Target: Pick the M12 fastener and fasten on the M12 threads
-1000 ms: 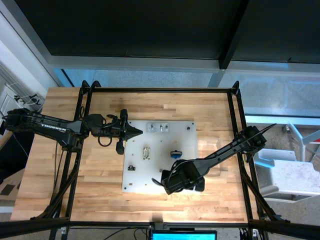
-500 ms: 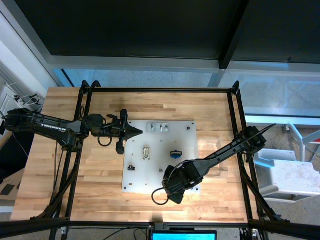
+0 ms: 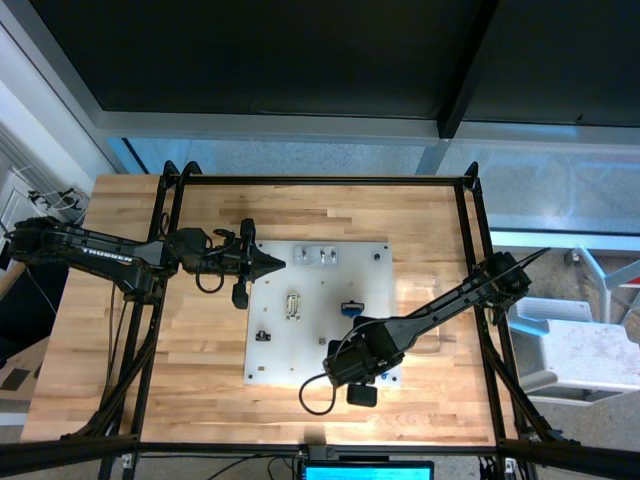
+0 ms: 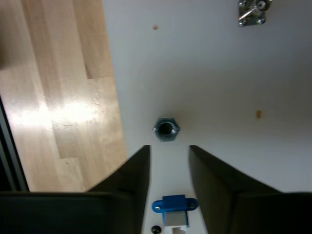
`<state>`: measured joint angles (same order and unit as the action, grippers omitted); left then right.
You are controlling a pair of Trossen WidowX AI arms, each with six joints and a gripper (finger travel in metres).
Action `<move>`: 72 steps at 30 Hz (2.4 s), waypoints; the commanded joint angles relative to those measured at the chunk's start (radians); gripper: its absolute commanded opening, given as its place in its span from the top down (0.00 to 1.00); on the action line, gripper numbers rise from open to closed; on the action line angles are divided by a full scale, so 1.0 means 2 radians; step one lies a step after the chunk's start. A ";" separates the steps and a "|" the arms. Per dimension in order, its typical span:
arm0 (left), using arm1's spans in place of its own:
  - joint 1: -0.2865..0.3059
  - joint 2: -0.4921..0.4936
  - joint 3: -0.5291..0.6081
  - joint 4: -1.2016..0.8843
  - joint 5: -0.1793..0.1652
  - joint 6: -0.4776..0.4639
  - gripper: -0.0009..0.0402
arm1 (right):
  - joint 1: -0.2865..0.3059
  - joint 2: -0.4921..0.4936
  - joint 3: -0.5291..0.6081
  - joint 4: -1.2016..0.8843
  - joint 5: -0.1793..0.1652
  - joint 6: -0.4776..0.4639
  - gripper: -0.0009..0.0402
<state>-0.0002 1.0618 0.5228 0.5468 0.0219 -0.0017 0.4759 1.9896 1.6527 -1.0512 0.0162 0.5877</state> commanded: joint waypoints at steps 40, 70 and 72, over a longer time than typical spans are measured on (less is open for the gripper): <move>0.000 0.000 0.000 0.000 0.000 0.000 0.98 | 0.000 0.015 -0.046 0.050 -0.081 -0.091 0.98; 0.000 0.000 0.000 0.000 0.000 0.000 0.98 | 0.000 0.008 -0.061 0.050 0.023 -0.060 0.98; 0.000 0.000 0.000 0.000 0.000 0.000 0.98 | -0.001 0.008 -0.064 0.056 0.023 -0.058 0.98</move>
<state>-0.0002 1.0618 0.5228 0.5472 0.0219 -0.0017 0.4747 2.0037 1.5295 -0.9474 0.0635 0.4679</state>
